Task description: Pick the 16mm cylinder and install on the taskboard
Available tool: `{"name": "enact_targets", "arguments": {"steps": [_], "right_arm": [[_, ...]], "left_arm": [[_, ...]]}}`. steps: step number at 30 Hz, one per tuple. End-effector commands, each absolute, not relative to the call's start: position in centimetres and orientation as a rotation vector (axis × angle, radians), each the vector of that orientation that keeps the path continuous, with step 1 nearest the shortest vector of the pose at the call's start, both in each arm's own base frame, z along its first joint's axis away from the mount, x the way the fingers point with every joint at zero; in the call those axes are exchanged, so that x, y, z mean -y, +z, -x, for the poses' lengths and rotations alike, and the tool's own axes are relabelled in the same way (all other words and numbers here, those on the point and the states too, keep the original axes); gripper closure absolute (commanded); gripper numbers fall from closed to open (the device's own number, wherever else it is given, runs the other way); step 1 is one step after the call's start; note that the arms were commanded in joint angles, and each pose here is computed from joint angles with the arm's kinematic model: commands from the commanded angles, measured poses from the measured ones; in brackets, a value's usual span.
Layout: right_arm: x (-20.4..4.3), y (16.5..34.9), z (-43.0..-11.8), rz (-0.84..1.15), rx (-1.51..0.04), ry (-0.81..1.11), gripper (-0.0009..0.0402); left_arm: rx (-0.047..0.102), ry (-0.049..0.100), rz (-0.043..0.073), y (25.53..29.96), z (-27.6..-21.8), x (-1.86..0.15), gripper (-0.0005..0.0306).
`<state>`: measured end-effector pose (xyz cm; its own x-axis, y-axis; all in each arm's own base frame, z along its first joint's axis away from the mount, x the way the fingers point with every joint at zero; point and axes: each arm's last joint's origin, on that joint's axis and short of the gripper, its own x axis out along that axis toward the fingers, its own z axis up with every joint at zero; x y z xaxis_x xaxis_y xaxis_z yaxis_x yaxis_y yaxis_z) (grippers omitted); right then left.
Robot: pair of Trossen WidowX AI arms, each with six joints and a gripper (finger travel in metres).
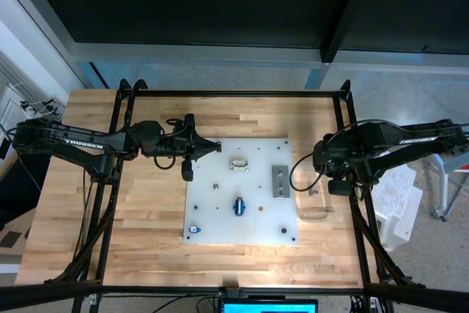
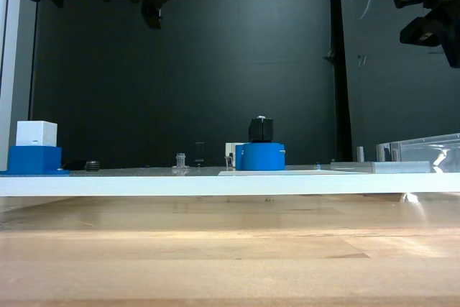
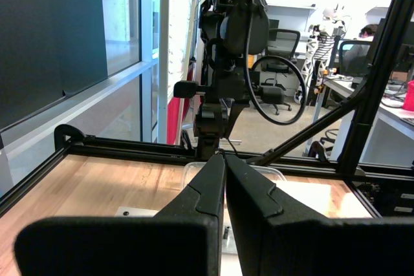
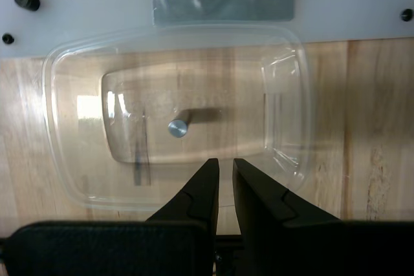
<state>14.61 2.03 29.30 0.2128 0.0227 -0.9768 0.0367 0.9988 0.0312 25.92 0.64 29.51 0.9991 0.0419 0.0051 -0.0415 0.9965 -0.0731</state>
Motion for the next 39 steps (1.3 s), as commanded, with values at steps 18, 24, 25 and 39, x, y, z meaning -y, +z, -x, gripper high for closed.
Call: {"name": "enact_targets", "arguments": {"steps": [18,24,25,39], "right_arm": [[-2.2,27.8,-15.1,-0.034,-1.389,-0.052,0.0296],[-2.2,27.4,-15.3,-0.020,-1.378,-0.061,0.0251],[-2.3,27.3,-15.3,-0.020,-1.377,-0.061,0.0245],[-2.9,24.7,-15.5,-0.018,-1.368,-0.045,0.0224]], "left_arm": [[0.006,0.041,0.073,29.50,-25.93,-0.63,0.0300],[0.007,0.041,0.073,29.50,-25.93,-0.63,0.0300],[0.007,0.041,0.073,29.50,-25.93,-0.63,0.0300],[0.007,0.041,0.073,29.50,-25.93,-0.63,0.0300]]}}
